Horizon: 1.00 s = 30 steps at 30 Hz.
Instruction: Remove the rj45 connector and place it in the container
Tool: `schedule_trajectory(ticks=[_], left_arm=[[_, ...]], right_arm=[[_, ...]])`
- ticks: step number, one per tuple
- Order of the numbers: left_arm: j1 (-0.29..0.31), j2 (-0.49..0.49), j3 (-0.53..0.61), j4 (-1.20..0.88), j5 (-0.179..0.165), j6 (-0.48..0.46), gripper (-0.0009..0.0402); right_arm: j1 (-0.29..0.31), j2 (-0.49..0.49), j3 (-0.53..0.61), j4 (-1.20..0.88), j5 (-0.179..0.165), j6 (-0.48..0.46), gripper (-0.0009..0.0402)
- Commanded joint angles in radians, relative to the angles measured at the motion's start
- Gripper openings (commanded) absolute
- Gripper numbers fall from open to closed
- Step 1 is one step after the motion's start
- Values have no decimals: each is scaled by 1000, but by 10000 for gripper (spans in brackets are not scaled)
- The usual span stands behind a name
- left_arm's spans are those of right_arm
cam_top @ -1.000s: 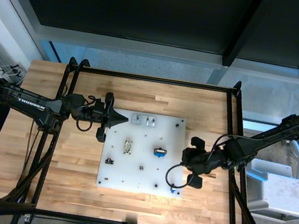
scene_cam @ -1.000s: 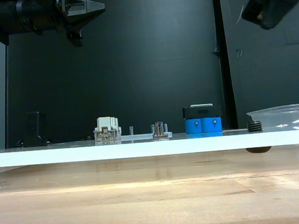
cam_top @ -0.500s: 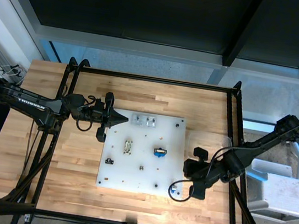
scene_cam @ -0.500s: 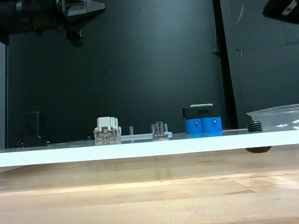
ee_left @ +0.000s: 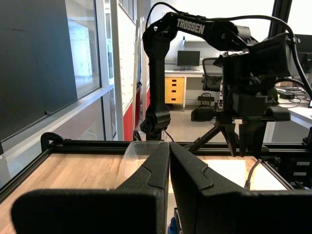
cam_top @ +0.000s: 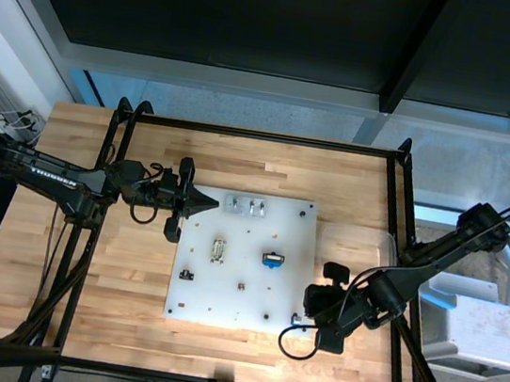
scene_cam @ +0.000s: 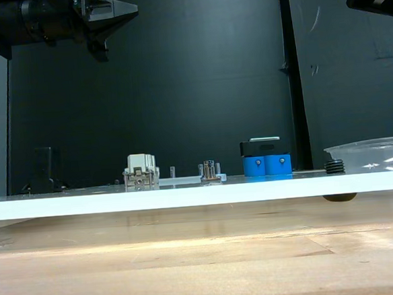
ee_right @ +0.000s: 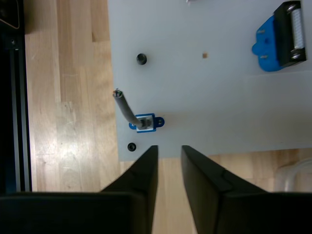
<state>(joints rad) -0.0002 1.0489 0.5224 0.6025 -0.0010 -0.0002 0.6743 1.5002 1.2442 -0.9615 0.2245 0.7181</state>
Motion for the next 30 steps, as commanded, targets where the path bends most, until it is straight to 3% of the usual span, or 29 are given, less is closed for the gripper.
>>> schedule_trajectory(ticks=[1, 9, 12, 17, 21, 30], left_arm=[[0, 0, 0, 0, 0, 0, 0], [0, 0, 0, 0, 0, 0, 0], [0, 0, 0, 0, 0, 0, 0], [0, 0, 0, 0, 0, 0, 0], [0, 0, 0, 0, 0, 0, 0], [0, 0, 0, 0, 0, 0, 0]], right_arm=[[3, 13, 0, 2, -7, 1, 115], [18, 43, 0, 24, -2, 10, 206], [24, 51, -5, 45, 20, 10, 222], [26, 54, -31, 88, 23, 9, 226], [27, 58, -45, 103, 46, 11, 223], [26, 104, -46, 117, 45, 10, 222]])
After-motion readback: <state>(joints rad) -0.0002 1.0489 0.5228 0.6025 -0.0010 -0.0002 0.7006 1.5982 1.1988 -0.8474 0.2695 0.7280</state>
